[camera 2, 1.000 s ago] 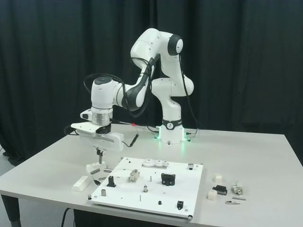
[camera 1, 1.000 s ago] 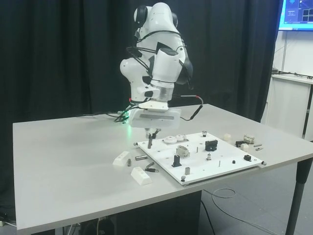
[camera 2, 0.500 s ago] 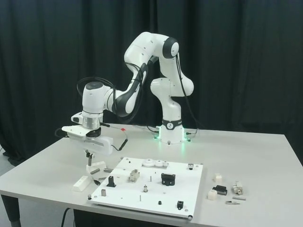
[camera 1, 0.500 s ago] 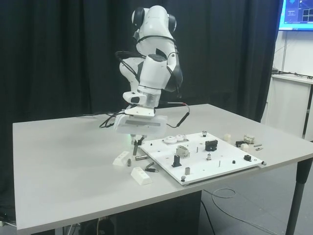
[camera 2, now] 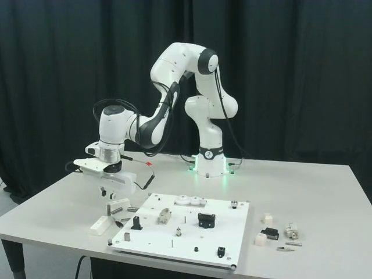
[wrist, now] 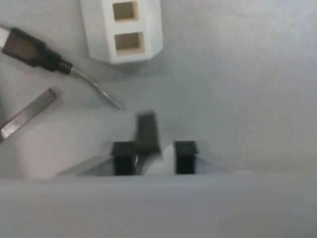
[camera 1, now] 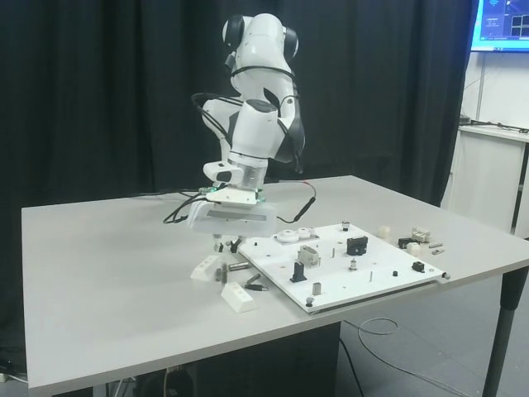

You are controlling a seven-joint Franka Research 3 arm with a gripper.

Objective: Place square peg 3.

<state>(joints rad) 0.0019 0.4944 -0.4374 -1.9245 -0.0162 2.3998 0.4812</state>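
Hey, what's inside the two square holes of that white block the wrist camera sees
Nothing shows inside the two square holes of the white block; both look vacant, though their bottoms are shadowed. The dark peg sits between the fingers of the gripper, held above the table.

Your white arm (camera 1: pixel 252 99) hangs low over two white blocks (camera 1: pixel 206 267) beside the white board (camera 1: pixel 347 269) on the grey worktop (camera 1: pixel 107 273).

White board (camera 2: pixel 221 229) w/ small black & grey fixtures sits near table (camera 1: pixel 99 273) front edge, two white blocks (camera 1: pixel 237 297) just beside it, loose small parts (camera 2: pixel 273 232) past its far side, black curtain (camera 2: pixel 302 75) behind, poss. monitor (camera 1: pixel 501 25).
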